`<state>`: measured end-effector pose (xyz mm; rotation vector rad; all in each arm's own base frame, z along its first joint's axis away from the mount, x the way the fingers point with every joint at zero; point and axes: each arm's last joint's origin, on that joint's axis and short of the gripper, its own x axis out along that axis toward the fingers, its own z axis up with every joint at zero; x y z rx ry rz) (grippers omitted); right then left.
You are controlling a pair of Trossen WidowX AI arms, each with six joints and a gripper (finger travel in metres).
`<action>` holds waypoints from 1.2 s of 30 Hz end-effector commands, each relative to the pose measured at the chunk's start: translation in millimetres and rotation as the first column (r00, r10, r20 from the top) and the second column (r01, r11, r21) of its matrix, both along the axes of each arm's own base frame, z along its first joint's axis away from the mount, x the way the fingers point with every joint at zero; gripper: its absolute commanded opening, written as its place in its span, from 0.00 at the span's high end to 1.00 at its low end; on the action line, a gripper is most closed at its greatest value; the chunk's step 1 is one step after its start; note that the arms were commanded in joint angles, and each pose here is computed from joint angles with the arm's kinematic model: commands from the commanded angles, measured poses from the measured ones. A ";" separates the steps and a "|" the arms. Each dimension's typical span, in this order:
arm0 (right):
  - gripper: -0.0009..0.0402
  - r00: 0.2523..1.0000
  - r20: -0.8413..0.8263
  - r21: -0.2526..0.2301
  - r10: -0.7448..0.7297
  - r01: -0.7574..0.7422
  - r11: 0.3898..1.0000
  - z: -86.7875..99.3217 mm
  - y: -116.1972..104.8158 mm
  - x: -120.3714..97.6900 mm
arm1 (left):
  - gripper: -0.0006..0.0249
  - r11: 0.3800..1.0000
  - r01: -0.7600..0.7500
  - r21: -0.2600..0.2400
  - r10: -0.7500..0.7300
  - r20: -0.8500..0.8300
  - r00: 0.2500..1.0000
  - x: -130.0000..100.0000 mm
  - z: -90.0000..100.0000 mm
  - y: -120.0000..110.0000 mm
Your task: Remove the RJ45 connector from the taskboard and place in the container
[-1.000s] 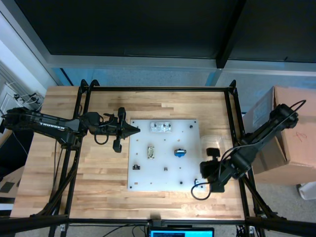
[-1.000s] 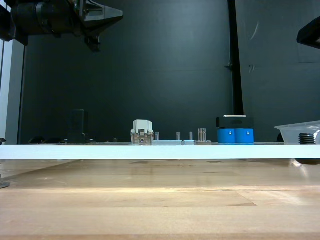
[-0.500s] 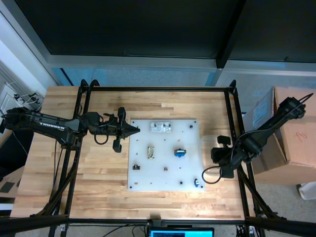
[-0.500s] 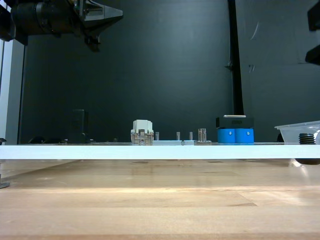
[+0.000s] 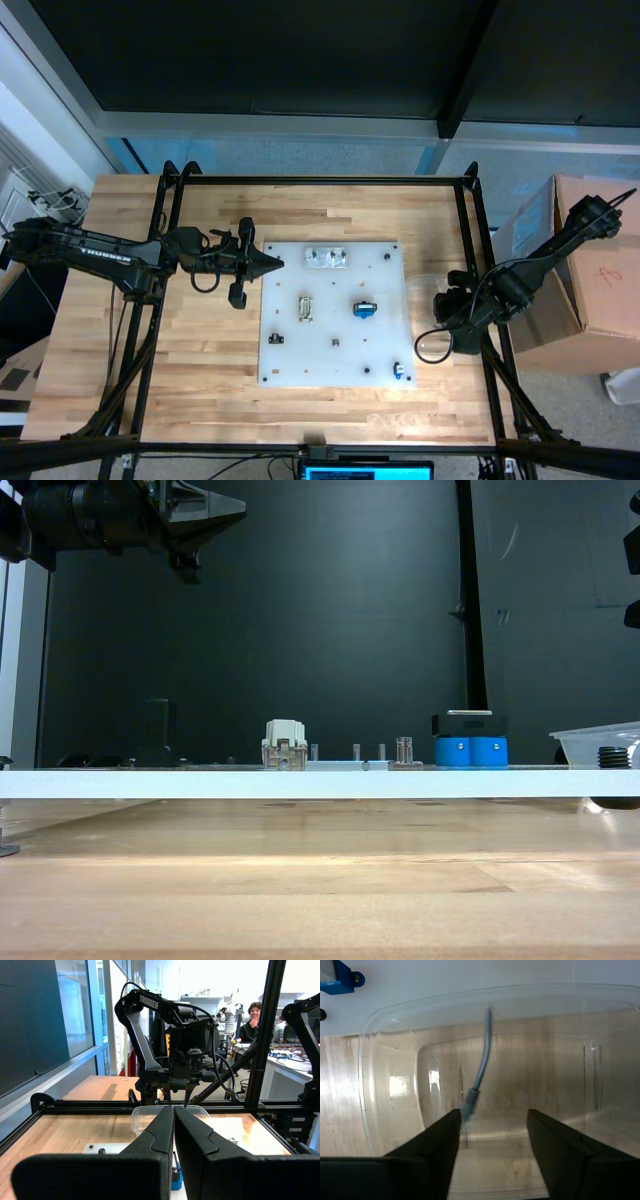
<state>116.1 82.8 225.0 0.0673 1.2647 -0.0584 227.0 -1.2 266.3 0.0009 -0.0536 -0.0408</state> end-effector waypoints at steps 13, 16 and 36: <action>0.42 0.999 0.026 0.001 -0.027 0.027 1.000 9.1 -5.8 7.1 | 0.98 1.000 0.000 0.000 0.000 0.001 1.000 0.0 0.2 0.1; 0.44 0.995 0.089 -0.017 -0.042 0.043 0.999 22.3 -14.0 14.8 | 0.98 1.000 0.000 0.000 0.000 0.001 1.000 0.0 0.2 0.1; 0.72 0.581 0.814 -0.034 -0.008 0.062 0.997 95.2 -78.2 82.8 | 0.98 1.000 0.000 0.000 0.000 0.000 1.000 0.0 0.1 0.1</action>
